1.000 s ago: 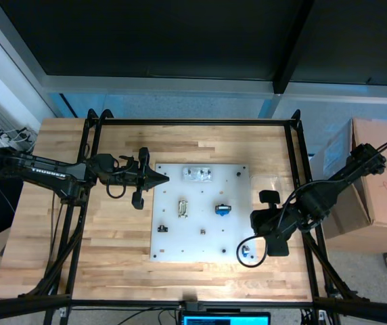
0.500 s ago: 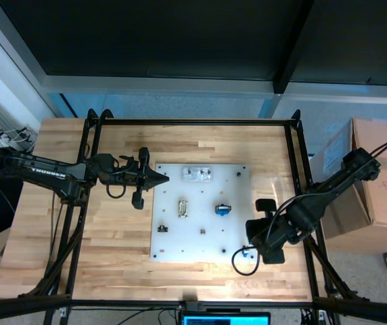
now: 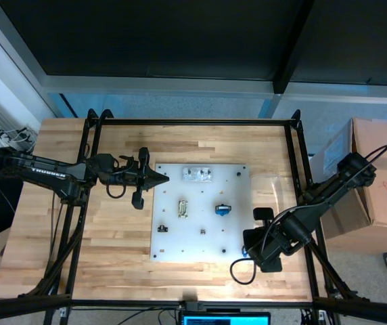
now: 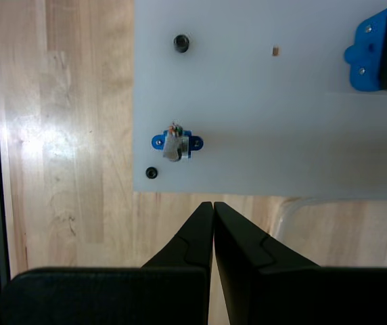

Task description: Remove the RJ45 connector from the taskboard and place in the container

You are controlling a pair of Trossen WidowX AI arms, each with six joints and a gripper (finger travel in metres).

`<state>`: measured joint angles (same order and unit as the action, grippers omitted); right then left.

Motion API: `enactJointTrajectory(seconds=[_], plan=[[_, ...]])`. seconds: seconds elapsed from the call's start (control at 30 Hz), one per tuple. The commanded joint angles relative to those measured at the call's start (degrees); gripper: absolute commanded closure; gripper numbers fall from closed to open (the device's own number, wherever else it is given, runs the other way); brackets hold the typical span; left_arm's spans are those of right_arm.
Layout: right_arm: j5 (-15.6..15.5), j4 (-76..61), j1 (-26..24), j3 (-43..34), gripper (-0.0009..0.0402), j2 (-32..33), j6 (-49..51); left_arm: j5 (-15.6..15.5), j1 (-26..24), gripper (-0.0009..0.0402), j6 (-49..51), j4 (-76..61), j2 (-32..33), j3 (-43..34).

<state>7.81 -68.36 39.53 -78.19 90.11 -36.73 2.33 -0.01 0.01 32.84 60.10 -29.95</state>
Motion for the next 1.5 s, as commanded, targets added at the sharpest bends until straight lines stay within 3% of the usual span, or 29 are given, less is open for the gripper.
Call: enactJointTrajectory(seconds=[0.03,0.7,1.5], plan=[[0.09,1.49,0.24,0.04,0.0393,1.11,-0.15,0.00,0.02,0.0393,0.00,0.02,0.02,0.00],[-0.42,6.10,0.94,0.04,0.0393,7.85,-1.46,0.00,0.00,0.0393,0.00,0.02,0.02,0.00],[-0.42,7.19,1.03,0.07,0.0393,9.03,-1.46,0.00,0.00,0.0393,0.00,0.00,0.02,0.00]])
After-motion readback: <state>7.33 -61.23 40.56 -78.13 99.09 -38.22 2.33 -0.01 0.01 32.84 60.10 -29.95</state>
